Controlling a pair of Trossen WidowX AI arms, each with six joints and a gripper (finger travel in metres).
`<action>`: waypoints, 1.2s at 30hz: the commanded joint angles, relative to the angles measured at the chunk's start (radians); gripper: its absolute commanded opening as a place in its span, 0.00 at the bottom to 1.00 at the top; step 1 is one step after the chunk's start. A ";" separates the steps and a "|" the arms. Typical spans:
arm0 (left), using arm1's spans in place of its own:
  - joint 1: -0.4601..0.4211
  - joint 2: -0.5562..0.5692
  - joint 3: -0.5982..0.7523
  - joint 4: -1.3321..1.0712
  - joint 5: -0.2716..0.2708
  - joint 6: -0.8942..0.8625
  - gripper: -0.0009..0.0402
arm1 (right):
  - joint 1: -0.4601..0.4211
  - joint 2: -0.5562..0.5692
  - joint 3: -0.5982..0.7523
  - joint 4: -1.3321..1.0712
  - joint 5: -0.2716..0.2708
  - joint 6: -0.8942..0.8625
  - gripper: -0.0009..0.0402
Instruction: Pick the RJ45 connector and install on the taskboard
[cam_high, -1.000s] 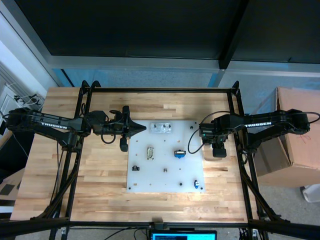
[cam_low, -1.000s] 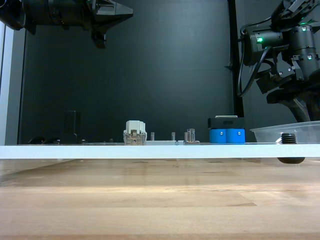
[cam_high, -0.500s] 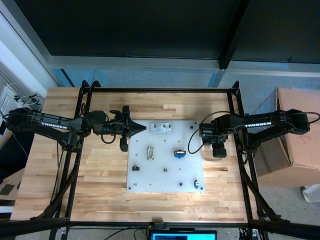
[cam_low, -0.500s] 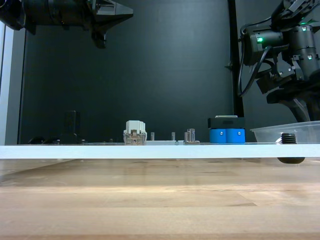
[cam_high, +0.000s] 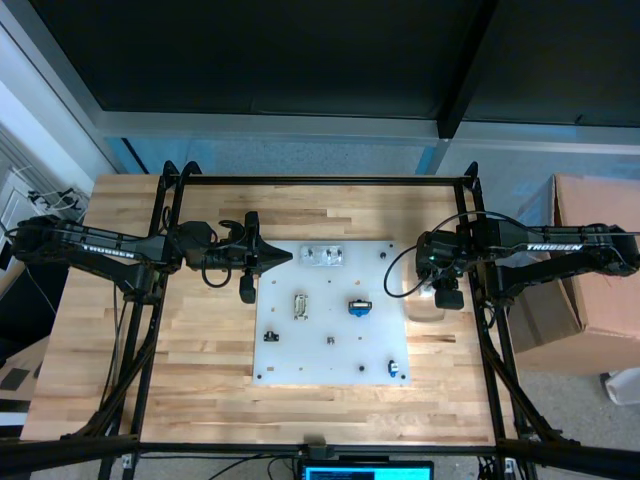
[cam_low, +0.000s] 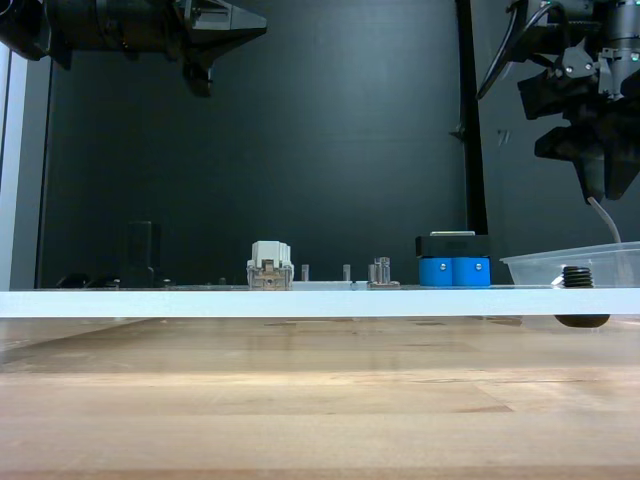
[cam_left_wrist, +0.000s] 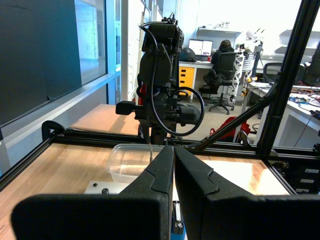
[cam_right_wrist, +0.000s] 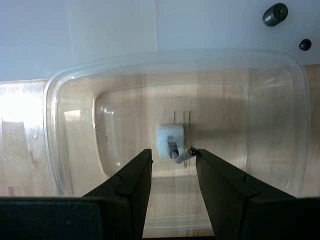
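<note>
Since the connector is within the clear tray and not yet on the board, we read this as the picking step. Our right gripper hangs at the upper right of the low view, above the tray and pointing straight down, presumably so the fingers can straddle the part. They stand a narrow gap apart and clamp nothing. The connector's short cable rises toward one fingertip. We cannot tell whether it touches, nor whether the connector rests on the tray floor or just above it. Our left gripper lies level, left of centre in the high view, at the board's far-left corner. Its jaws are pressed together and empty, and it is parked high, we judge, to leave the board free for the install.
</note>
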 joint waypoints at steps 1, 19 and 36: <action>0.000 0.000 0.000 0.000 0.001 0.000 0.02 | 0.000 0.001 0.000 -0.004 0.000 0.004 0.32; 0.000 0.000 0.000 0.000 0.000 0.000 0.02 | 0.000 0.196 -0.075 0.072 0.000 -0.005 0.32; 0.000 0.000 0.000 0.000 0.000 0.000 0.02 | -0.001 0.225 -0.087 0.089 0.000 -0.016 0.04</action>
